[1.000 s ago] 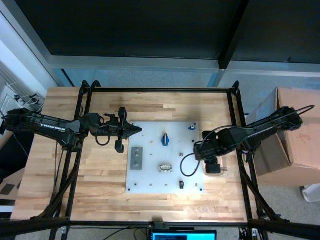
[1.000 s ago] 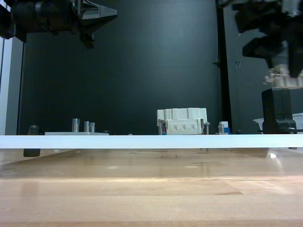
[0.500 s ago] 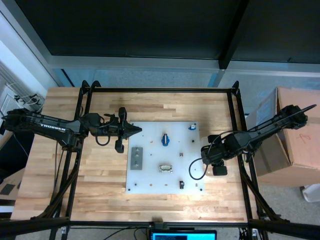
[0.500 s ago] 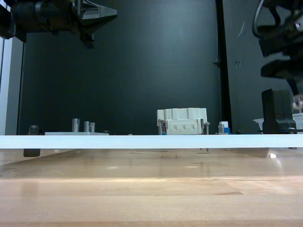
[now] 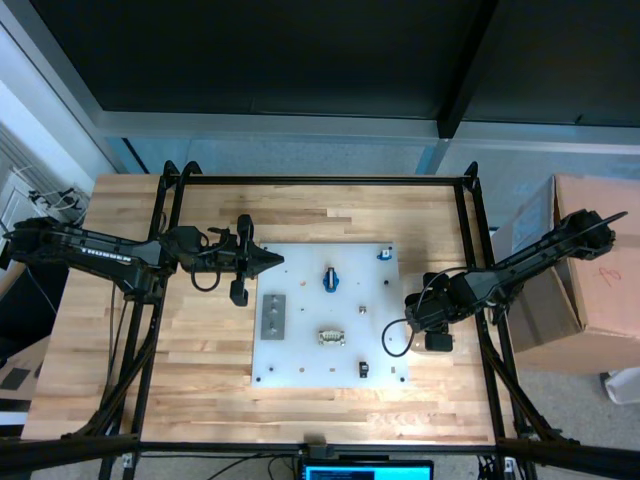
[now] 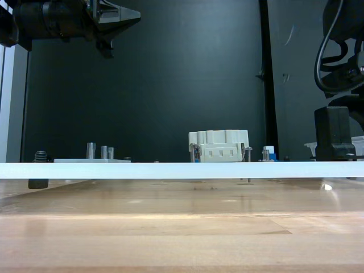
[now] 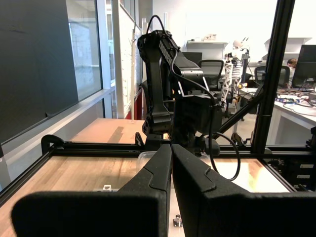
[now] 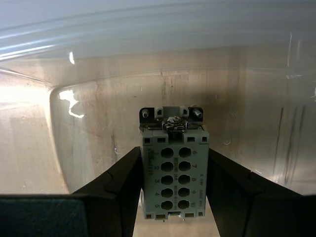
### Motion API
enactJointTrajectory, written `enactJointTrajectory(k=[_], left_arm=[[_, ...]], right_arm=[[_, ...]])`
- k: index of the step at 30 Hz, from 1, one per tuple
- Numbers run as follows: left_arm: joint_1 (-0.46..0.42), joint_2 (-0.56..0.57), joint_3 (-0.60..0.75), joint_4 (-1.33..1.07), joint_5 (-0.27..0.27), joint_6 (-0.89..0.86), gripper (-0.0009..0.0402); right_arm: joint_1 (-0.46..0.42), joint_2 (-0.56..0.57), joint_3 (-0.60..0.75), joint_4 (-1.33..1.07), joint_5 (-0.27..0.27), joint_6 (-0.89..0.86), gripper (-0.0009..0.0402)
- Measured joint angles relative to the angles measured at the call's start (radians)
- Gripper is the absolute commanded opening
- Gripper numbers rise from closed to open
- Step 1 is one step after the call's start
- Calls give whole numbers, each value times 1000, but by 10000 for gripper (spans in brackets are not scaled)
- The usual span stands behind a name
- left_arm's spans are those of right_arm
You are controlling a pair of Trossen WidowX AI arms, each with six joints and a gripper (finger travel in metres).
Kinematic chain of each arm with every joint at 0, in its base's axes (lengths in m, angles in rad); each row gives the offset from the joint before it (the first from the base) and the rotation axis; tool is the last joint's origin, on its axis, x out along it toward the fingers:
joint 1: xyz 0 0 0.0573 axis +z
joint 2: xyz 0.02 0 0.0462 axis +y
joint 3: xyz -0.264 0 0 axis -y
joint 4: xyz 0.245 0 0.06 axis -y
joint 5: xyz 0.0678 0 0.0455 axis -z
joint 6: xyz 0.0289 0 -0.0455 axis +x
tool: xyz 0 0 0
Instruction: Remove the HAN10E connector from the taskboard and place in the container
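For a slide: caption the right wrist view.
Right pincer grips the HAN10E connector over the container; left pincer, shut, hovers above the far-left corner of the board.

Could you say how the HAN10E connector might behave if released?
The HAN10E connector, clamped by the right gripper over the container, looks rigid; blocky, it probably won't roll. The left gripper hangs shut above the taskboard.

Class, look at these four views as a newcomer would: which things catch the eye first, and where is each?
The HAN10E connector stands out, clamped in the right gripper over the clear container, just right of the taskboard. The left gripper, shut, hovers high by the board's far left corner. A beige housing sits on the board.
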Motion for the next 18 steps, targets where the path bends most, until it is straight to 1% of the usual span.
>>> enactJointTrajectory(k=[7,11,14,18], left_arm=[[0,0,0,0,0,0,0],[0,0,0,0,0,0,0],[0,0,0,0,0,0,0],[0,0,0,0,0,0,0]], right_arm=[[2,0,-5,3,0,22,207],[2,0,-4,3,0,22,237],[2,0,3,-3,0,22,253],[-1,-13,34,-16,0,20,260]])
